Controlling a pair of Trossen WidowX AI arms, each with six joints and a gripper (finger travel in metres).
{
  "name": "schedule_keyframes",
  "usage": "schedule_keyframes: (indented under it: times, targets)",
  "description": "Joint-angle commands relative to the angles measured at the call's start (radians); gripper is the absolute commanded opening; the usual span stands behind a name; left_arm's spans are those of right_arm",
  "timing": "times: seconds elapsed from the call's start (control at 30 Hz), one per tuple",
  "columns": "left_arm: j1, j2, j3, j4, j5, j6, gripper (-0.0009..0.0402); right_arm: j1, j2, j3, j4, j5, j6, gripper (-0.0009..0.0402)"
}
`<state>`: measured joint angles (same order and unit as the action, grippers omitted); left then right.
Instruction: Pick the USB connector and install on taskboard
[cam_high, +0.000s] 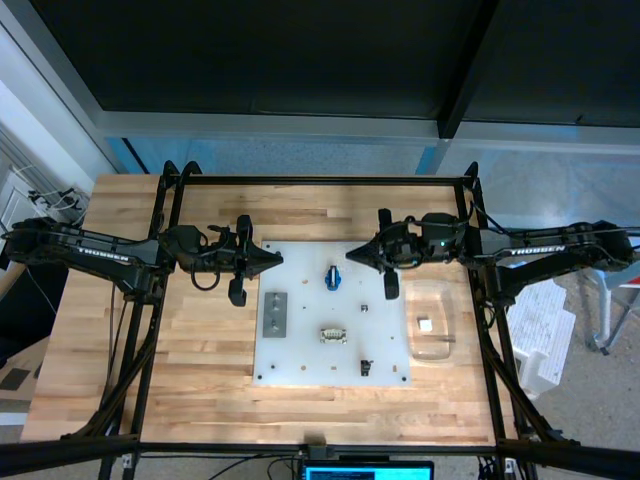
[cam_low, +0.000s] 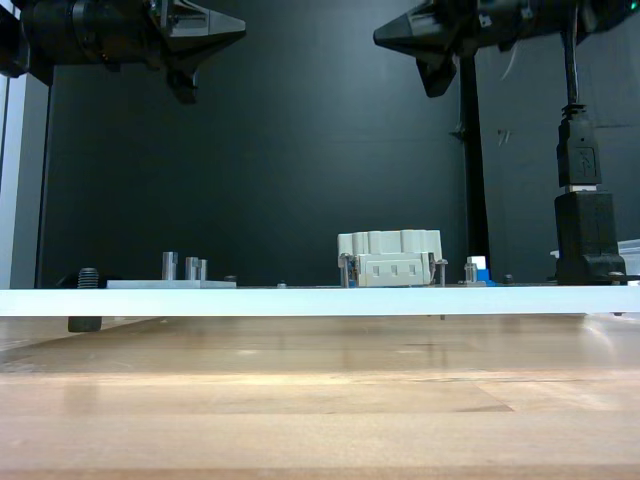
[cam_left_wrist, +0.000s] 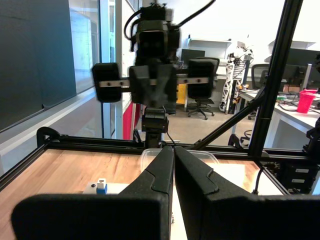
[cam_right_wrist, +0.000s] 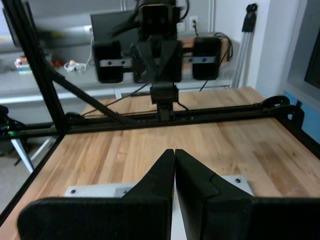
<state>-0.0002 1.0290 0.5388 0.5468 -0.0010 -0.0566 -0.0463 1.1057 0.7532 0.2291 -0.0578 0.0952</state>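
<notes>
While both arms hover high, USB connector: tiny dark plug, upright on the taskboard near its front edge.
Around it: silver multi-pin connector just behind to the left; grey block farther left; blue part well back.
Left gripper: fingers pressed together, empty, over the board's far-left corner.
Right gripper: fingers likewise together, empty, over the far edge.

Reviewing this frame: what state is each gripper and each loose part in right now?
left gripper, shut, empty, high above the far left corner of the taskboard.
right gripper, shut, empty, high above the taskboard's far edge.
USB connector, on the taskboard by its near edge, not held.
white square piece, lying in the clear tray.
</notes>
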Motion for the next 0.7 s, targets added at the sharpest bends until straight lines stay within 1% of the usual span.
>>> schedule_keyframes:
  times: [0.03, 0.23, 0.27, 0.37, 0.5, 0.57, 0.7]
  targets:
    - [0.000, 0.000, 0.000, 0.001, 0.000, 0.000, 0.0000, -0.010, -0.005, -0.030, 0.075, -0.016, 0.002, 0.0000]
    - [0.000, 0.000, 0.000, 0.000, 0.000, 0.000, 0.0000, 0.010, -0.006, -0.052, 0.150, -0.009, 0.004, 0.0000]
    - [0.000, 0.000, 0.000, 0.000, 0.000, 0.000, 0.0000, 0.016, -0.006, -0.053, 0.153, -0.003, 0.002, 0.0000]
    - [0.000, 0.000, 0.000, 0.000, 0.000, 0.000, 0.0000, 0.033, -0.006, -0.058, 0.169, 0.036, -0.003, 0.0000]
    - [0.000, 0.000, 0.000, 0.000, 0.000, 0.000, 0.0000, 0.044, -0.004, -0.060, 0.185, 0.032, -0.012, 0.0000]
    - [0.000, 0.000, 0.000, 0.000, 0.000, 0.000, 0.0000, 0.047, -0.004, -0.064, 0.190, 0.024, -0.026, 0.0000]
    - [0.000, 0.000, 0.000, 0.000, 0.000, 0.000, 0.0000, 0.051, -0.004, -0.086, 0.217, 0.020, -0.022, 0.0000]
